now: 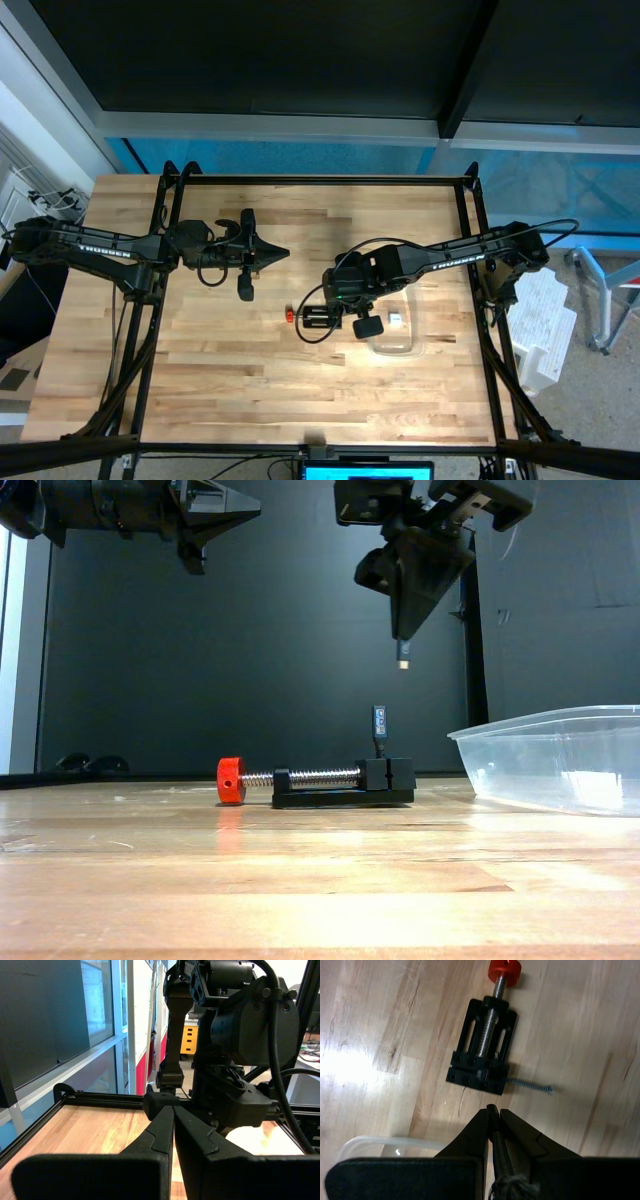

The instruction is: Pick the usb-c connector and install on the hub

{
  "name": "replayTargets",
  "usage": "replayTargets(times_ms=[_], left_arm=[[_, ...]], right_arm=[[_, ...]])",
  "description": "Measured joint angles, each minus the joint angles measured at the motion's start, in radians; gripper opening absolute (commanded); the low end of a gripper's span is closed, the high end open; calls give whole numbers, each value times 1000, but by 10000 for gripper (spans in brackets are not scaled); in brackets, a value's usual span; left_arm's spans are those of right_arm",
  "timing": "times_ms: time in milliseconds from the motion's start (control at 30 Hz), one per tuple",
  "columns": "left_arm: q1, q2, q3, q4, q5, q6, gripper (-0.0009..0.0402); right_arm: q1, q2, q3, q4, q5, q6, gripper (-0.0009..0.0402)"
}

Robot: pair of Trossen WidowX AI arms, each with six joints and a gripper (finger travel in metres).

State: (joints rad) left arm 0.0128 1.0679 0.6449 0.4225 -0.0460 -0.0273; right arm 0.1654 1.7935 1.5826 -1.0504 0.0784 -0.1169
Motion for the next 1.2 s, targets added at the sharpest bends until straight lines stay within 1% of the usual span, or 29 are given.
replayTargets(times_ms=[300, 933, 1200], left_arm=[[0, 0, 0, 0, 0, 0, 0], [0, 0, 0, 0, 0, 0, 0], [0, 0, 0, 0, 0, 0, 0]], right_arm=[[-2, 63, 63, 0, -2, -47, 0], [-4, 82, 63, 11, -2, -50, 0], [-4, 106, 61, 23, -3, -48, 0]])
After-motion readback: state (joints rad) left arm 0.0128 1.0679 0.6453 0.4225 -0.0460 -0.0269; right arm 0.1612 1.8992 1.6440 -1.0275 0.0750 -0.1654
